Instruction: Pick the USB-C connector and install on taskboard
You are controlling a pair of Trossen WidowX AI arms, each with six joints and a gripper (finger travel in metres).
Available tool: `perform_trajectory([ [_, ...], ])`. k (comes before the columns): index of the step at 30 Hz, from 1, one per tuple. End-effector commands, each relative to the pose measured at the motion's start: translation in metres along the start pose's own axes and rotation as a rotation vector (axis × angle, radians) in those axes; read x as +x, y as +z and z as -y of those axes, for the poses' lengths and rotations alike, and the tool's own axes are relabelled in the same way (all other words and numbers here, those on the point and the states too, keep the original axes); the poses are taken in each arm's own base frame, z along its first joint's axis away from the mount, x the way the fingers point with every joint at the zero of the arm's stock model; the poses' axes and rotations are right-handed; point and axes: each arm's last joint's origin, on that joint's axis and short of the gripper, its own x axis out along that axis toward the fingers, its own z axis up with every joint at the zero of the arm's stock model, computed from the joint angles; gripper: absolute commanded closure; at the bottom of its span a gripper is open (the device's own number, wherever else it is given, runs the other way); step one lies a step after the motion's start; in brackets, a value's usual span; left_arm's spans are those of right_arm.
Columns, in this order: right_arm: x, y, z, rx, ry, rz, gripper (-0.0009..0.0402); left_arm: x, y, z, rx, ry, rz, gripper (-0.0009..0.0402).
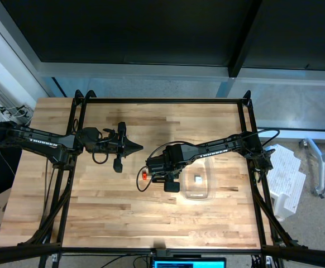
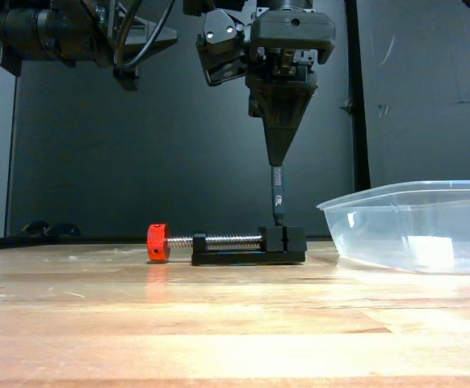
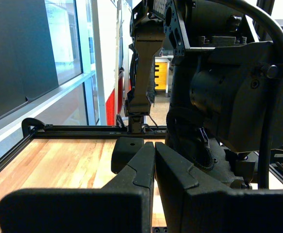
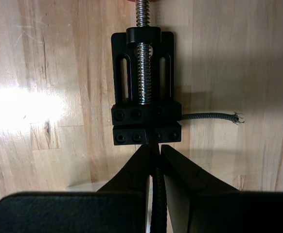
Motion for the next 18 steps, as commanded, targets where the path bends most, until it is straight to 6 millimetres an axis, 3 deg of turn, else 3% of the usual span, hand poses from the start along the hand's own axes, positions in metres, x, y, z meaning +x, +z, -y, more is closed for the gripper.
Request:
perform_trajectory([
  [1, 0.000, -0.001, 0.000, 0.000, -0.002, -0.011, 0.0393, 0.000, 0.000, 0.000, 0.000, 0.000, 0.000, 0.0393],
  [6, -0.003, -0.002, 0.001, 0.000, 0.000, -0.003, 0.0372, 0.000, 0.000, 0.000, 0.000, 0.000, 0.000, 0.0393],
  [18, -0.015, -0.005, 0.001, 0.001, 0.007, 0.028, 0.0244, 0.000, 0.000, 0.000, 0.000, 0.000, 0.000, 0.0393],
])
